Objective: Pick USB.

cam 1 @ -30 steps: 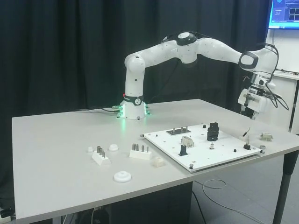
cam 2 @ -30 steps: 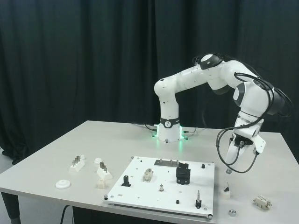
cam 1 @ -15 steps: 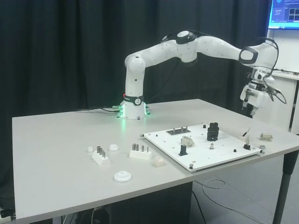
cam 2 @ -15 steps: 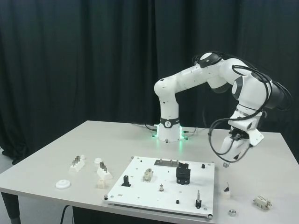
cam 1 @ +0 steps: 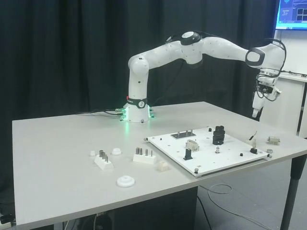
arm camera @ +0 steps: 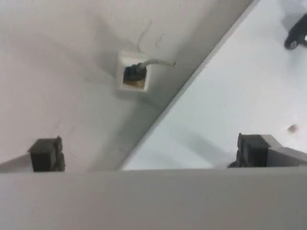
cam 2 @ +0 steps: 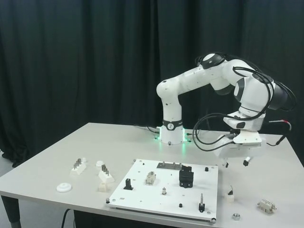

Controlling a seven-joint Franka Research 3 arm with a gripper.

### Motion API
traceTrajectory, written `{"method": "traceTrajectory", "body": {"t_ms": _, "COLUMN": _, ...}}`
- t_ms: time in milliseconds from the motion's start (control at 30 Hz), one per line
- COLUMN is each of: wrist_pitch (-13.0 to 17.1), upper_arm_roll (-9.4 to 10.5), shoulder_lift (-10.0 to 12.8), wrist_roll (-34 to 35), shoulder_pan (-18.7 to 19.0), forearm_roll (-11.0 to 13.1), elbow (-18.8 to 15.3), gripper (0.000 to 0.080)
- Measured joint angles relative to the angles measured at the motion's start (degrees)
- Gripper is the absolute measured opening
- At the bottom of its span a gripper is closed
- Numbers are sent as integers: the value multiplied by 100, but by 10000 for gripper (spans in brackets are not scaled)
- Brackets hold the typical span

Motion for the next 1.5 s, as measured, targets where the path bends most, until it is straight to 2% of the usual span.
{"method": "traceTrajectory", "body": {"t_ms": 333, "wrist_pitch": 0, "upper_arm_roll": 176, "shoulder_lift": 4, "wrist_roll": 1321, "shoulder_pan": -183, "forearm_roll": 482, "elbow": 0, "gripper": 800}}
{"method": "traceTrajectory", "body": {"t_ms": 500, "wrist_pitch": -10, "upper_arm_roll": 306, "shoulder_lift": 16, "wrist_roll": 1845, "shoulder_pan": -334, "forearm_roll": 620, "elbow": 0, "gripper": 800}}
{"method": "traceTrajectory", "body": {"t_ms": 867, "wrist_pitch": -16, "upper_arm_roll": 673, "shoulder_lift": 27, "wrist_roll": 1870, "shoulder_pan": -619, "forearm_roll": 668, "elbow": 0, "gripper": 800}}
{"method": "traceTrajectory", "body": {"t_ms": 1200, "wrist_pitch": -12, "upper_arm_roll": 977, "shoulder_lift": 45, "wrist_roll": 1845, "shoulder_pan": -652, "forearm_roll": 675, "elbow": 16, "gripper": 800}}
{"method": "traceTrajectory", "body": {"t_ms": 1500, "wrist_pitch": 90, "upper_arm_roll": 1047, "shoulder_lift": 210, "wrist_roll": 1845, "shoulder_pan": -585, "forearm_roll": 660, "elbow": 51, "gripper": 800}}
